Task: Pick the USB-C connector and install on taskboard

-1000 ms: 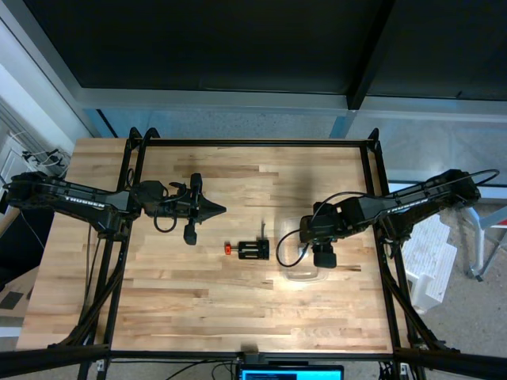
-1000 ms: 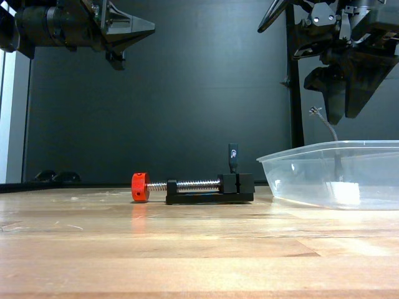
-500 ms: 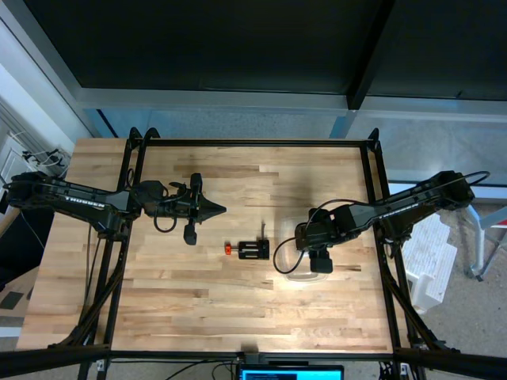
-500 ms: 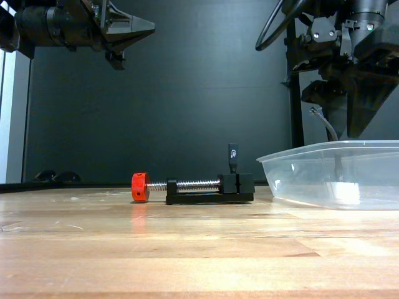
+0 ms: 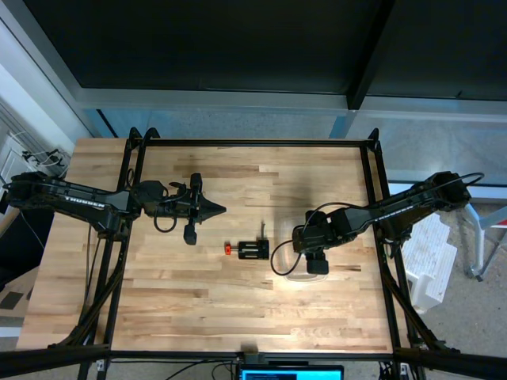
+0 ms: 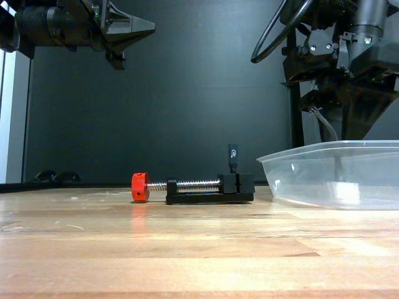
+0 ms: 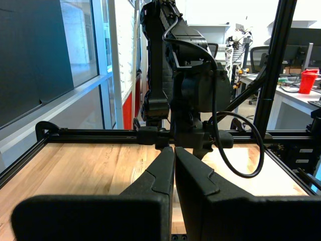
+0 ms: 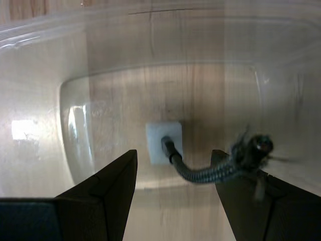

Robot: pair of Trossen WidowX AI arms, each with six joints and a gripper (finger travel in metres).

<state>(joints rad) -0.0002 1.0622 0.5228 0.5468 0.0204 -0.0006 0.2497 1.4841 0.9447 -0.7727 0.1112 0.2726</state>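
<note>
Clear plastic tray (image 6: 324, 151) held a white cube (image 8: 161, 139) on its floor, and the connector (image 8: 199, 175) stood on that cube. Its plug end was down and its wire rose near-upright past the rim, frayed tip leaning toward the taskboard (image 6: 209, 189). Your right gripper (image 8: 173, 158) hung over the tray, fingers spread either side of the cube. The taskboard lay near the tray on the left arm's side, long axis across the table, knob (image 6: 140, 187) farthest from the tray. Your left gripper (image 7: 174, 150) hovered high, fingers pressed together.
</note>
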